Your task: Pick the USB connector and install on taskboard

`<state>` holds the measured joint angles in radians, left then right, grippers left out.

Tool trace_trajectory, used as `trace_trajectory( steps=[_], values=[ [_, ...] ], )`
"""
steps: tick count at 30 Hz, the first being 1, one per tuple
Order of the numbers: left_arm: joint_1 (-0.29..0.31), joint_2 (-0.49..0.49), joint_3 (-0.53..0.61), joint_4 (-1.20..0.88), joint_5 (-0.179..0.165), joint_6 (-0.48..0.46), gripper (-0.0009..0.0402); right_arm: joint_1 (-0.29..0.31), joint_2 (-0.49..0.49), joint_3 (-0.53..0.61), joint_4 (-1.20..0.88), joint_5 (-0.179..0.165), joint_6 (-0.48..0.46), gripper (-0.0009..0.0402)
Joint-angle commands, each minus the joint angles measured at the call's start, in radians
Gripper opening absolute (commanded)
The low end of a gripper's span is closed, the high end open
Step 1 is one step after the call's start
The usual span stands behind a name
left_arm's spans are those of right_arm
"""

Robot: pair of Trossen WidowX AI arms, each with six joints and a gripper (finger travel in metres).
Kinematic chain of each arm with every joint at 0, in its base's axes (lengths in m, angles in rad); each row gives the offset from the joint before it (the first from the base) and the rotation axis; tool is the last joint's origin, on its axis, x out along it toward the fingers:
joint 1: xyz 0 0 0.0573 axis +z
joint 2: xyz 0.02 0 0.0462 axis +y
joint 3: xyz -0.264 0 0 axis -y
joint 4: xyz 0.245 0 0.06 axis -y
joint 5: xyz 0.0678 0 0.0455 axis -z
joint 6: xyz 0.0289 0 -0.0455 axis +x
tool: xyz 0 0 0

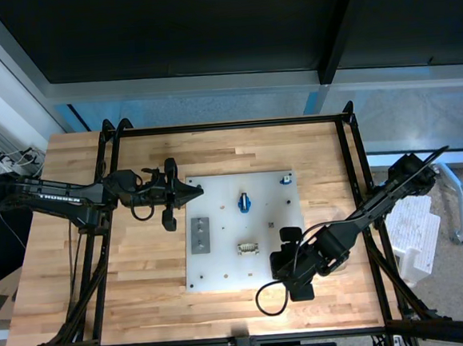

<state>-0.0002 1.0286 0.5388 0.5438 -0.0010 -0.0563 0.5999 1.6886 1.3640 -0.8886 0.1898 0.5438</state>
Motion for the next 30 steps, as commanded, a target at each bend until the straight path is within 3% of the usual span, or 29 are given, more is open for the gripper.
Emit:
trace_trajectory(
  steps=[1,18,24,30],
  values=[
    [0.000,0.000,0.000,0.000,0.000,0.000,0.0000,0.000,-0.020,0.002,-0.027,0.002,-0.002,0.0175],
    [0.000,0.000,0.000,0.000,0.000,0.000,0.0000,-0.003,-0.076,-0.002,-0.083,0.002,-0.011,0.0169],
    [0.000,0.000,0.000,0.000,0.000,0.000,0.0000,-0.039,-0.144,-0.042,-0.094,0.002,-0.034,0.0095],
    [0.000,0.000,0.000,0.000,0.000,0.000,0.0000,-0.122,-0.253,-0.113,-0.093,0.000,-0.065,-0.0006]
  ],
)
